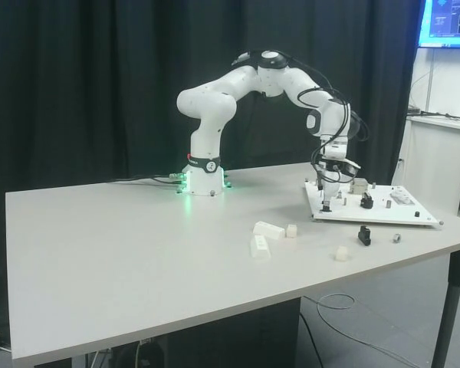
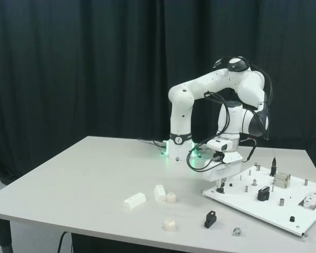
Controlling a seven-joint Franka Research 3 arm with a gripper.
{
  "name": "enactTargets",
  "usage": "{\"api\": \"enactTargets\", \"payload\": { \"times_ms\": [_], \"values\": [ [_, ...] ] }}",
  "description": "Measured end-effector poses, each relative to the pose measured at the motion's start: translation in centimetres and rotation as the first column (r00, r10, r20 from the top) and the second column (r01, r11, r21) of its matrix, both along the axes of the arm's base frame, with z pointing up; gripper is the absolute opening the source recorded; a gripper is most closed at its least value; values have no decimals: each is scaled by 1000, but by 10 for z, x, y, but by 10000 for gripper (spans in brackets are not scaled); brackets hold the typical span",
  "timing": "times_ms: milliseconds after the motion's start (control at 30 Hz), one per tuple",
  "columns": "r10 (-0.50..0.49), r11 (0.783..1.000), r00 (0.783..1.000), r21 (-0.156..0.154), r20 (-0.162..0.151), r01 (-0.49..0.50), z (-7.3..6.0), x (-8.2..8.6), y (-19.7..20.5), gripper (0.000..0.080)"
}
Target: Remove Ethernet.
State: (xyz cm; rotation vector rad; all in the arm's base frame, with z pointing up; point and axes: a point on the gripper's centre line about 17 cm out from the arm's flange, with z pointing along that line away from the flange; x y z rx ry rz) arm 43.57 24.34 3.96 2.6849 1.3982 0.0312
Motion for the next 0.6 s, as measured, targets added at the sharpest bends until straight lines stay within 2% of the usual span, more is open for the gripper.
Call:
{"api": "enactTargets", "payload": {
  "times_ms": [600],
  "values": [
    [14,1000,1000,1,-4,-14,1,0,0,78]
  ]
}}
